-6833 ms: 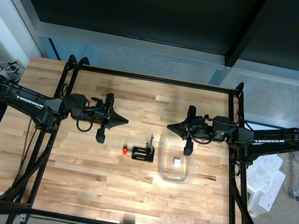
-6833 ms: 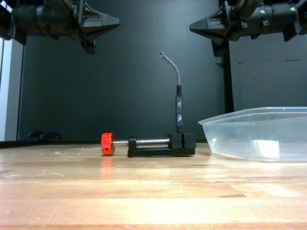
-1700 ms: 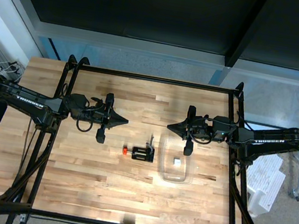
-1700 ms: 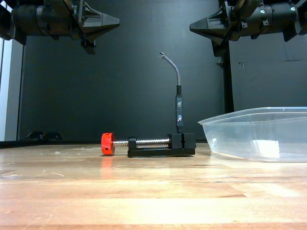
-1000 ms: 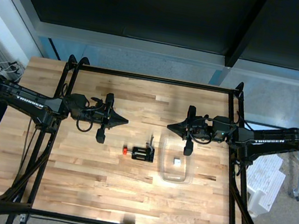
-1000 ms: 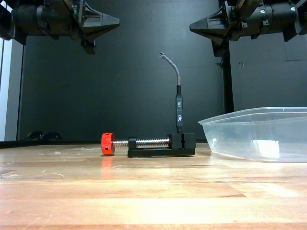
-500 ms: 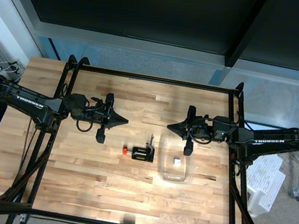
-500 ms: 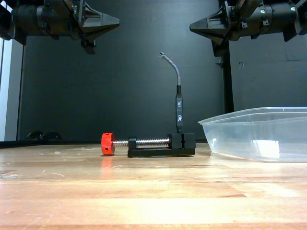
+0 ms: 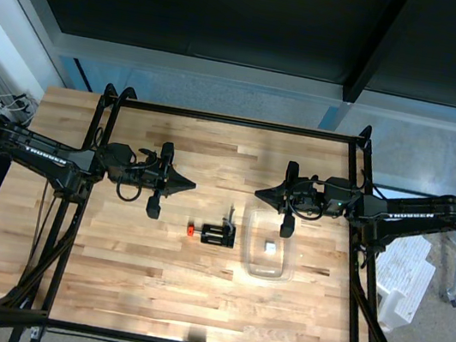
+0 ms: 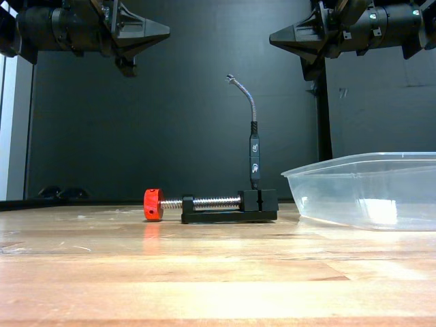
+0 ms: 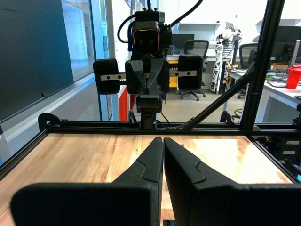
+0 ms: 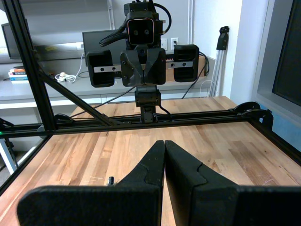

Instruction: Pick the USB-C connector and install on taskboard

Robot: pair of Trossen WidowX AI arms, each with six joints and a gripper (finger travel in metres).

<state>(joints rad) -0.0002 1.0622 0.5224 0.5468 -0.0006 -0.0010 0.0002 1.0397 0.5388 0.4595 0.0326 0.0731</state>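
The left claw (image 9: pixel 193 186) is held high above the wooden surface (image 9: pixel 151 272), on the left side, with its tip pointed inward toward the middle. In its own wrist view its two fingers (image 11: pixel 150 160) are seen pressed together, so it is clenched on nothing. The right claw (image 9: pixel 257 195) is held at the same height on the opposite side, pointed back at the left one. Its fingers (image 12: pixel 153 162) are likewise closed against each other, with nothing between them. In the low view both claws (image 10: pixel 167 28) (image 10: pixel 271 35) are seen well above everything on the surface.

The taskboard (image 9: pixel 218 235) is found on the surface between the two claws and nearer the front edge than either tip. Its orange-red knob (image 10: pixel 152 204) is turned toward the left arm.

The USB-C connector (image 10: pixel 253 160) is seen standing upright on the end of the taskboard (image 10: pixel 228 206) away from the knob, its lower end meeting the top of the black block. A short braided cable stub (image 10: pixel 244 92) is curved over to the left above it. Whether it is fully seated cannot be told.

A clear plastic tray (image 9: pixel 287 263) is placed just beside the taskboard on the right arm's side, and a small white square piece (image 9: pixel 269 246) is seen lying inside it.
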